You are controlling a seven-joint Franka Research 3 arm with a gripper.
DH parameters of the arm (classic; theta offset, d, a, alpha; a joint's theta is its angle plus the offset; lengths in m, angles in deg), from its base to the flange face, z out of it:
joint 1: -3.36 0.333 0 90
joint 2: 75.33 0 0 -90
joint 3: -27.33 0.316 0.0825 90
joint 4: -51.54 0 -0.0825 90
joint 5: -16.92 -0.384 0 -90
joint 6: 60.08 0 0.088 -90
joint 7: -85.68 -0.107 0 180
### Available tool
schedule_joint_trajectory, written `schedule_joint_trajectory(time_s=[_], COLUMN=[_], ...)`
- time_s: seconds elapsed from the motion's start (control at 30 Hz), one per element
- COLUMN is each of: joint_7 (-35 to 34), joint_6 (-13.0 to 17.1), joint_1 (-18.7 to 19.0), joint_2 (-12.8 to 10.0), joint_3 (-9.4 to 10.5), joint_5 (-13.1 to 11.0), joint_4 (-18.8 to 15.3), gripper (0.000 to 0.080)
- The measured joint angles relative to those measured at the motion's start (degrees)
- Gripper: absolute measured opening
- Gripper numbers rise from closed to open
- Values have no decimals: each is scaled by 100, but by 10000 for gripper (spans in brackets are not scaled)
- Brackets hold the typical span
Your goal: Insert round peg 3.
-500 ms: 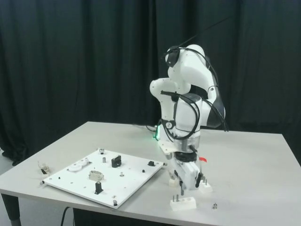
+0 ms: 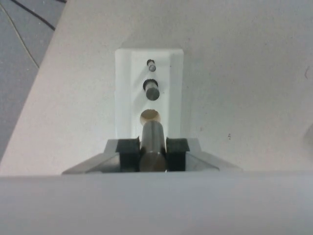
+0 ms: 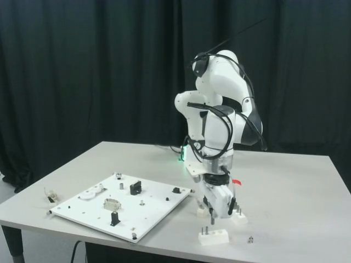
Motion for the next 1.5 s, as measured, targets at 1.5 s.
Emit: schedule_joint_trajectory(time_s=[1.5], joint_7=[243], joint_6=[-630], joint_1=[-237], joint_2=[392], joint_3=[-184], joint_5=[1216], joint_4=[3], gripper=[110])
